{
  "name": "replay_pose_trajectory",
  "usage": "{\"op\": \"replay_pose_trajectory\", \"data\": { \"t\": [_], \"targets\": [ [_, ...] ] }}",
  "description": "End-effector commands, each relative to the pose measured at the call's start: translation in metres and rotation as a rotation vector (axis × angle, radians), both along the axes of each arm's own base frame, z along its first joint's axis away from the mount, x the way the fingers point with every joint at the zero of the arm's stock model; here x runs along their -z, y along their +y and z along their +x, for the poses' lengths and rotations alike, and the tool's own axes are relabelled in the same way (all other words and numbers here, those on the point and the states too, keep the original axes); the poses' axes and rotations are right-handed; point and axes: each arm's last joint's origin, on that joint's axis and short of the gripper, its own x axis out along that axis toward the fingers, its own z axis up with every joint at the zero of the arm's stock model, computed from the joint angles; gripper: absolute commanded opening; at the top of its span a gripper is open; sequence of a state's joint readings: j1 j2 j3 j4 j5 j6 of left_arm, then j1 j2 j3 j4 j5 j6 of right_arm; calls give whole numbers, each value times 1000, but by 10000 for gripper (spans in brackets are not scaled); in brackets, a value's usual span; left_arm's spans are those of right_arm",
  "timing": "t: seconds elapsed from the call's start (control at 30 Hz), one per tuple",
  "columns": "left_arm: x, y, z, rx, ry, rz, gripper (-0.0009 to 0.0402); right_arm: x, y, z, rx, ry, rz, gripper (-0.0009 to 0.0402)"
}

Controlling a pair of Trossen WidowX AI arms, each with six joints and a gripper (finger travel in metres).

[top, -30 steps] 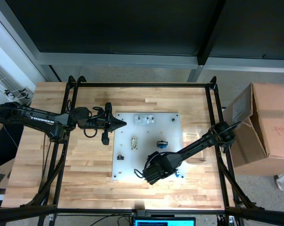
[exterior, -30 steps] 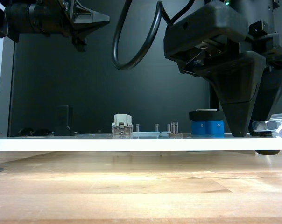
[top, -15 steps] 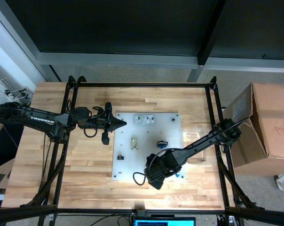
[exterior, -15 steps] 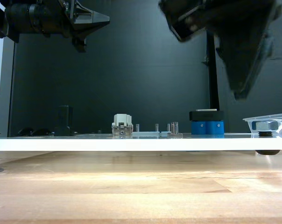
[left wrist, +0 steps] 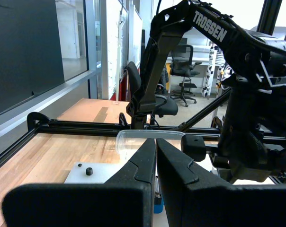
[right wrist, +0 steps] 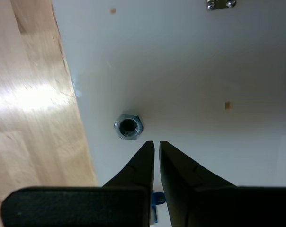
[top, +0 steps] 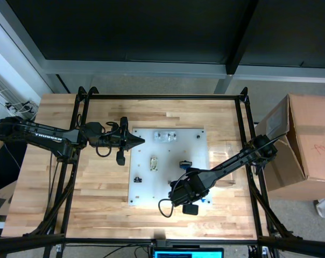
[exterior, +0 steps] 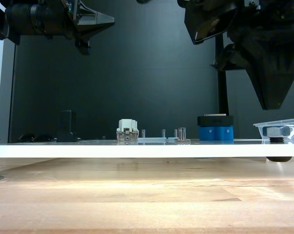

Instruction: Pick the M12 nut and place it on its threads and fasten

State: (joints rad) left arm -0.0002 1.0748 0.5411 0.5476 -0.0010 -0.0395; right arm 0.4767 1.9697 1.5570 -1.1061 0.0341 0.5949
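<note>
Lately the right gripper (right wrist: 156, 143) had risen clear of the white board (top: 145, 191), closed on nothing, with the M12 nut (right wrist: 128, 126) unheld on its stud (exterior: 277, 140), so further tightening probably needs a regrasp; the left gripper (left wrist: 156, 142), closed and empty, hovered above the board's far left edge.

From above, the M12 nut (exterior: 278, 131) and its stud (exterior: 277, 140) are hidden under the right arm (top: 227, 166). Down low, the left gripper (exterior: 108, 19) and right gripper (exterior: 270, 100) are cropped by the top edge, the clear tray (exterior: 283, 124) by the right edge.
</note>
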Motion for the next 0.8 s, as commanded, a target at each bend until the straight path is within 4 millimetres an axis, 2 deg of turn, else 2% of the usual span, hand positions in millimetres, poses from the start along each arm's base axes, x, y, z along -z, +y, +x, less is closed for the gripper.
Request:
{"op": "replay_pose_trajectory", "data": {
  "t": [0.03, 0.57, 0.63, 0.73, 0.8],
  "targets": [
    [0, 0, 0, 0, 0, 0, 0, 6, 0, -2, -37, 9, -7, -2],
    [0, 0, 0, 0, 0, 0, 0, 21, 4, -4, -44, -13, 10, 0],
    [0, 0, 0, 0, 0, 0, 0, 24, 5, -5, -42, -8, 49, 0],
    [0, 0, 0, 0, 0, 0, 0, 26, 10, -5, -82, 34, 196, 0],
    [0, 0, 0, 0, 0, 0, 0, 25, 10, -6, -93, 48, 203, 0]
  ]
}}
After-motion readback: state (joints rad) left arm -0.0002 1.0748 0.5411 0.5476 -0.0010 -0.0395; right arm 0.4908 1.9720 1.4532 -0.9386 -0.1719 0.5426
